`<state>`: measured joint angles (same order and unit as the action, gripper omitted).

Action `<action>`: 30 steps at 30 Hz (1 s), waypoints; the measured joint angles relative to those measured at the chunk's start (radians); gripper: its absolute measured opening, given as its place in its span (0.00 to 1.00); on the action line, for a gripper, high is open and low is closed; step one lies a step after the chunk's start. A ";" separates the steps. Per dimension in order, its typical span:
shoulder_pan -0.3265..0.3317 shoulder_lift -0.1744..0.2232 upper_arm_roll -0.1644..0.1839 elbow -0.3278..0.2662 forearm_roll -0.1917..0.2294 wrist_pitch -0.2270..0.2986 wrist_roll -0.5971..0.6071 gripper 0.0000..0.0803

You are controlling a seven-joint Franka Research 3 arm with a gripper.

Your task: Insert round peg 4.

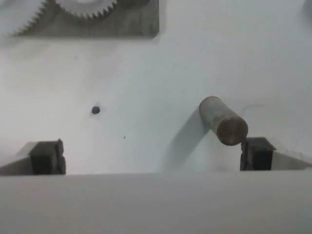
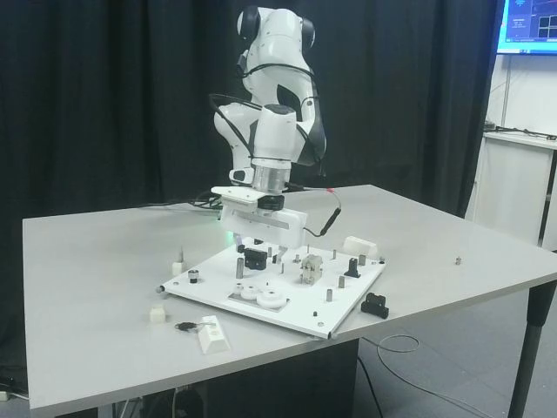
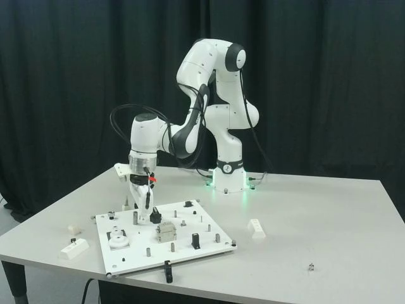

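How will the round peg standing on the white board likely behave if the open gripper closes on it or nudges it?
The round peg looks rigid and probably solid, so it should not flex. Its curved side could slip between the fingers and would likely roll if knocked flat on the white board.

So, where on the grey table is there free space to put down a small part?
The grey table is bare along the side past the white block, apart from one tiny part. The far corner behind the white board is bare too. On the board, pegs, gears and the gripper crowd together.
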<state>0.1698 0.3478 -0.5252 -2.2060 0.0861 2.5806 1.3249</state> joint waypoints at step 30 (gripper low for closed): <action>-0.005 0.056 0.006 -0.005 0.000 0.086 0.000 1.00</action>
<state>0.1648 0.4035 -0.5196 -2.2107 0.0861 2.6663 1.3249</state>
